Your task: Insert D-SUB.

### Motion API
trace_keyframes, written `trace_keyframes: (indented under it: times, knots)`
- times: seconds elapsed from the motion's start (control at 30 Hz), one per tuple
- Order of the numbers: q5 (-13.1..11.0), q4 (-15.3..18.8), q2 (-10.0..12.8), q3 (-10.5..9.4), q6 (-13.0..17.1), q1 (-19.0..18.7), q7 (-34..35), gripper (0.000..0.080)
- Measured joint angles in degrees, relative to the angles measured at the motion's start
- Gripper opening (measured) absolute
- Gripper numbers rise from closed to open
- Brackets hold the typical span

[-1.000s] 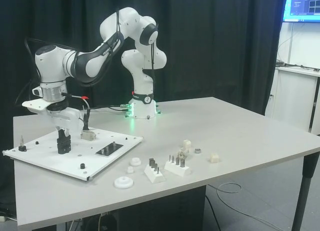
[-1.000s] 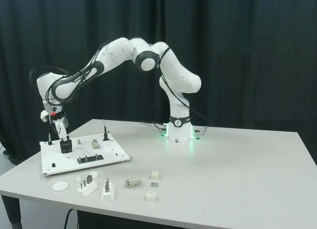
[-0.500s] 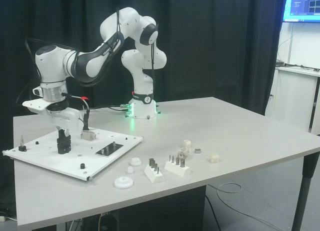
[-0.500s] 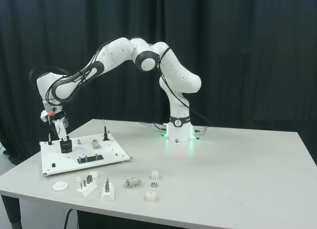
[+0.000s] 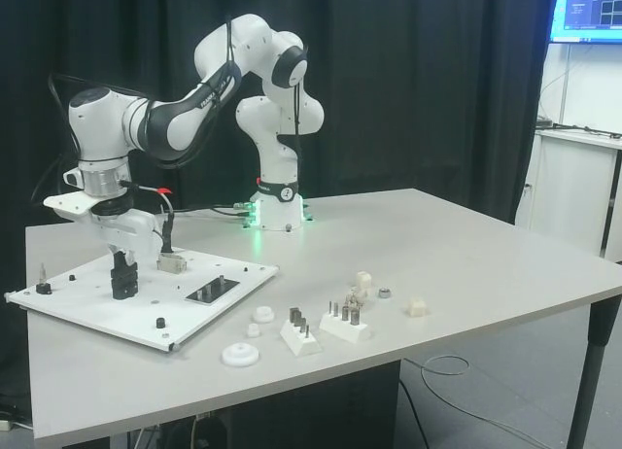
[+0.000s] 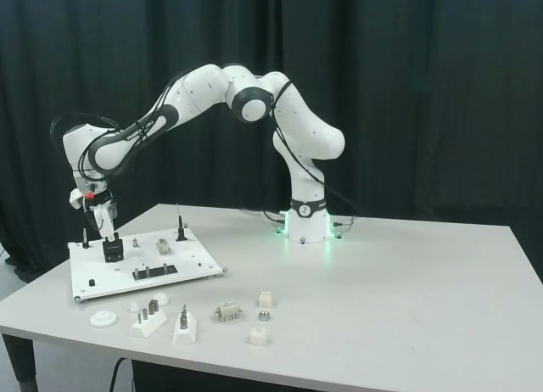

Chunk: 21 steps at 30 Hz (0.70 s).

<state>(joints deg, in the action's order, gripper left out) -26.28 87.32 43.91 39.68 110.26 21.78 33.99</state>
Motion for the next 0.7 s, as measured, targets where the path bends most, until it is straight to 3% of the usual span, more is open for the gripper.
trace_keyframes:
  times: [0.43, 0.47, 0.63, 0.67, 0.7]
  knots:
    - [-0.2, 0.4, -0.1, -0.01, -0.1, 0.0, 2.2, 0.0153]
    - [-0.2, 0.4, -0.1, -0.01, -0.1, 0.0, 2.7, 0.0655]
    - [-0.2, 0.4, -0.8, -0.01, -0.2, -0.2, 3.7, 0.0655]
    - [-0.2, 0.4, -1.0, -0.01, -0.3, -0.2, 3.7, 0.0774]
    - [-0.2, 0.4, -1.2, 0.01, -0.5, -0.3, 3.8, 0.0774]
